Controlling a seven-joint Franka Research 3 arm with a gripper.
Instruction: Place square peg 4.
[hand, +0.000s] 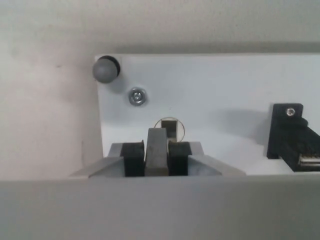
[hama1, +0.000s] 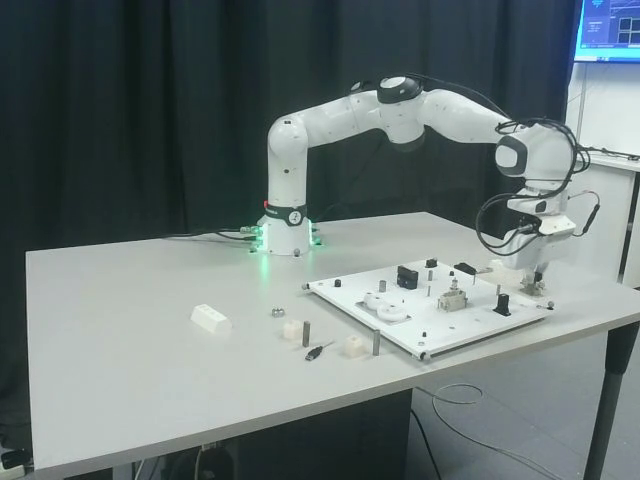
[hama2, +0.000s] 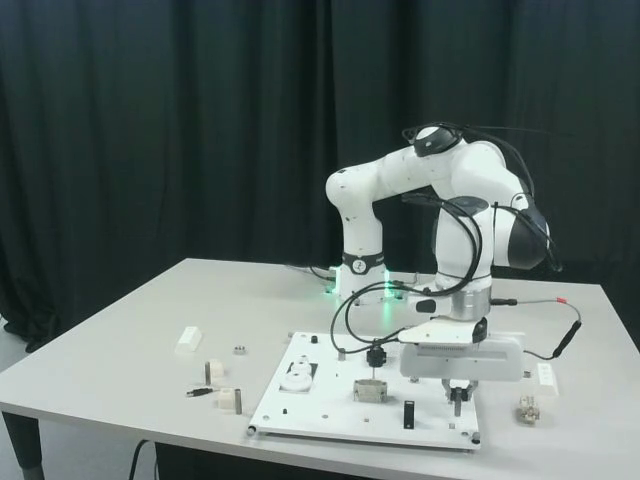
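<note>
My gripper (hand: 156, 161) is shut on a grey square peg (hand: 156, 150), held upright between the black pads (hand: 132, 158). The peg's lower end hangs just over a ringed square hole (hand: 171, 128) in the white board (hand: 210, 85), slightly to one side of it. I cannot tell if the peg touches the board. In the first room view the gripper (hama1: 537, 281) is low over the board's far right corner (hama1: 520, 312). The second room view shows the gripper (hama2: 458, 396) at the board's near right corner (hama2: 440, 432).
A black knob (hand: 106, 68), a screw (hand: 137, 96) and a black bracket (hand: 292, 137) stand near the hole. White gears (hama1: 385, 305) and black fixtures (hama1: 407, 276) are on the board. Loose white blocks (hama1: 211, 318) and small pegs (hama1: 306, 333) lie on the grey table to its left.
</note>
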